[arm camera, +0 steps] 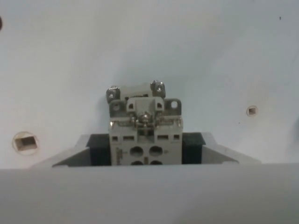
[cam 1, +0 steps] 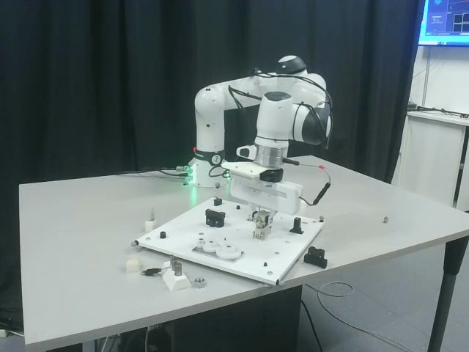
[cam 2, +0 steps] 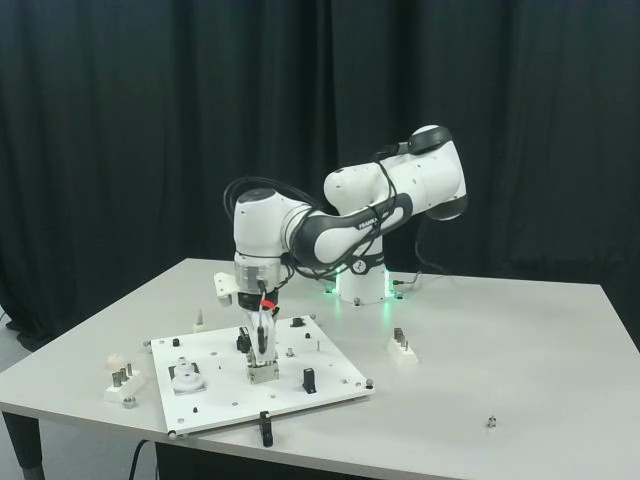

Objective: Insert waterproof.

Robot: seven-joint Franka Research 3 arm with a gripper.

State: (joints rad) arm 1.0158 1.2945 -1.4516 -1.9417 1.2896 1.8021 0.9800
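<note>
The hand (arm camera: 145, 156) pinches the waterproof connector (arm camera: 145, 135) between its fingers. The connector stands upright, right under the hand, low over the white board (cam 1: 242, 246). Its socket probably sits straight below.

Appeared to be a robotics laboratory or test cell. Evidenced by: white arm (cam 2: 340, 215) bolted to grey table (cam 2: 520, 350); black curtains (cam 2: 120, 130) enclosing the station; white fixture board (cam 1: 242, 246) carrying small mounted parts; monitor (cam 1: 444, 22) on the wall at one side; green indicator light (cam 1: 188, 176) at the arm's base.
</note>
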